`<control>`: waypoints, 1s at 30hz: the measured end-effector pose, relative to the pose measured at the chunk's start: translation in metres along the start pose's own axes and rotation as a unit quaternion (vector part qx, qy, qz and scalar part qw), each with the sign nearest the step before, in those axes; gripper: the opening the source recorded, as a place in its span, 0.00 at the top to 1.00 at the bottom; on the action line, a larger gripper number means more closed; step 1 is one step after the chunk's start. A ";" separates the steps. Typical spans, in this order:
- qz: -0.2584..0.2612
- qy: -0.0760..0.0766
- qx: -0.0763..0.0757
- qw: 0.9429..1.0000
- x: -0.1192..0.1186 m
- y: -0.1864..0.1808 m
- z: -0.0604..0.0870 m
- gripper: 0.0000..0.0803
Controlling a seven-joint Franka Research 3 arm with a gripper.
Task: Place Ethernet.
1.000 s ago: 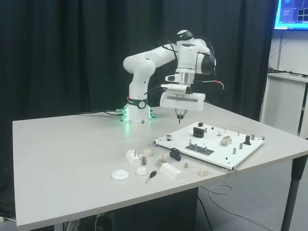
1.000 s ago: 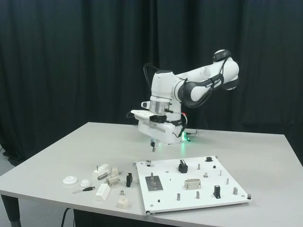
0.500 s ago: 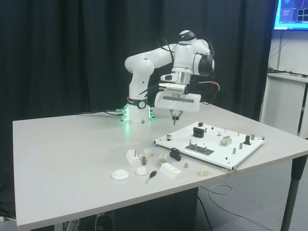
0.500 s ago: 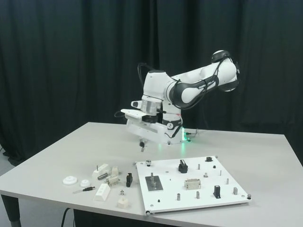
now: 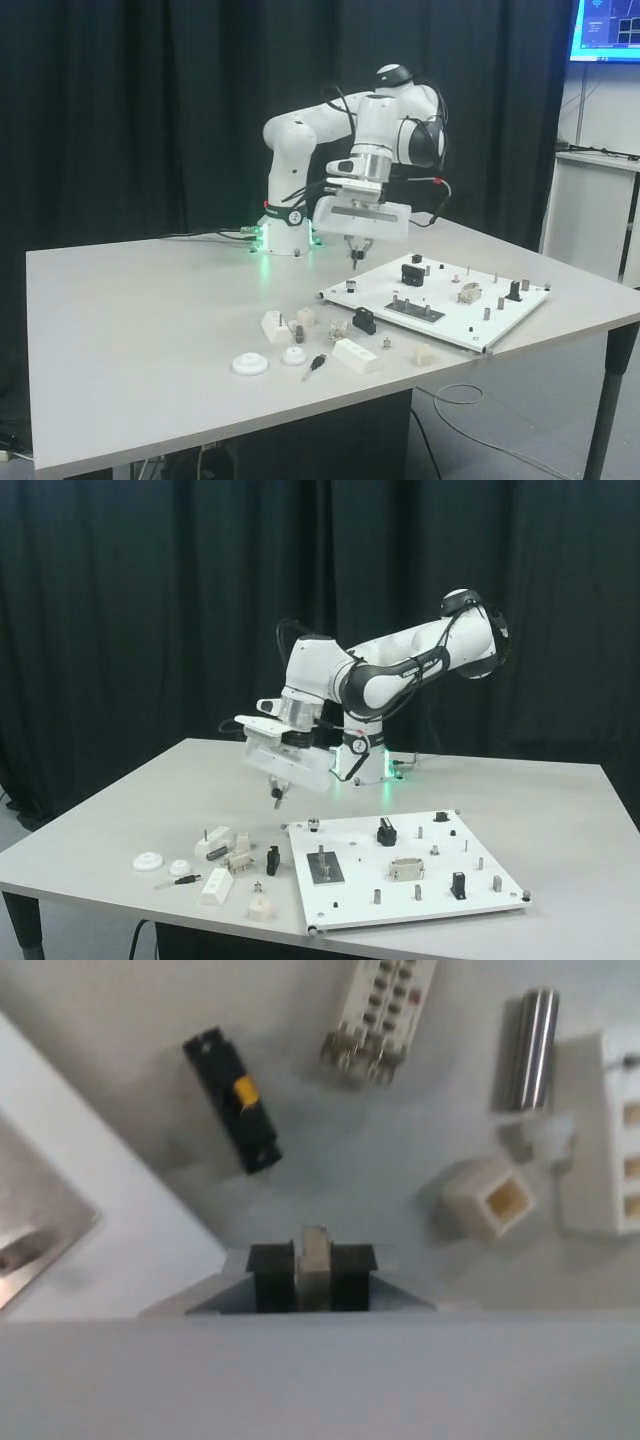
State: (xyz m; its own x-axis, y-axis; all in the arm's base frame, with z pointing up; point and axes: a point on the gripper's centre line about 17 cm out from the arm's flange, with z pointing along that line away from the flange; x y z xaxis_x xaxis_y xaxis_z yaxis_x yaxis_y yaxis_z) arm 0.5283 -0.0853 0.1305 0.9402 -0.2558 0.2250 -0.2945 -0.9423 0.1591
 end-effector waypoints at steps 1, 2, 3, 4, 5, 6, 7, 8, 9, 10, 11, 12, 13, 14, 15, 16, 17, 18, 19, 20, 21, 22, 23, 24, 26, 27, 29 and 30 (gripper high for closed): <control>-0.007 0.001 0.000 1.000 0.003 0.001 0.002 0.91; -0.013 0.002 -0.001 1.000 0.005 0.003 0.005 0.91; -0.018 0.002 -0.001 1.000 0.008 0.005 0.007 0.91; -0.023 0.003 0.000 1.000 0.010 0.007 0.009 0.91; -0.028 0.004 0.000 1.000 0.013 0.008 0.012 0.91; -0.032 0.004 0.001 0.999 0.015 0.010 0.014 0.91; -0.036 0.004 0.002 0.999 0.017 0.012 0.017 0.91; -0.040 0.004 0.003 0.999 0.019 0.013 0.019 0.91; -0.045 0.004 0.004 0.999 0.021 0.015 0.021 0.91; -0.051 0.004 0.004 0.999 0.023 0.017 0.023 0.91; -0.056 0.005 0.005 0.998 0.025 0.019 0.025 0.91; -0.061 0.005 0.006 0.998 0.028 0.021 0.027 0.91; -0.068 0.006 0.006 0.998 0.030 0.023 0.028 0.91; -0.075 0.006 0.007 0.997 0.032 0.025 0.030 0.91; -0.082 0.006 0.007 0.997 0.034 0.028 0.031 0.91; -0.087 0.007 0.007 0.996 0.037 0.031 0.033 0.91; -0.092 0.007 0.007 0.996 0.039 0.033 0.034 0.91; -0.095 0.008 0.008 0.995 0.041 0.035 0.036 0.91; -0.098 0.008 0.008 0.995 0.043 0.038 0.037 0.91; -0.100 0.008 0.009 0.995 0.045 0.040 0.038 0.91; -0.103 0.008 0.009 0.995 0.047 0.042 0.039 0.91; -0.106 0.008 0.010 0.994 0.049 0.044 0.041 0.91; -0.110 0.007 0.010 0.994 0.050 0.046 0.042 0.91; -0.114 0.007 0.011 0.993 0.052 0.047 0.044 0.91; -0.124 0.006 0.014 0.992 0.056 0.050 0.047 0.91; -0.128 0.006 0.015 0.992 0.057 0.052 0.049 0.91; -0.136 0.004 0.016 0.991 0.060 0.055 0.053 0.91; -0.140 0.003 0.016 0.990 0.061 0.057 0.055 0.91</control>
State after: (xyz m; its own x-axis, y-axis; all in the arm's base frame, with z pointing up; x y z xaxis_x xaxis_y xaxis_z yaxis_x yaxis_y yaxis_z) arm 0.5784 -0.1666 0.1000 0.9831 0.0181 0.1821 -0.0164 -0.9824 0.1863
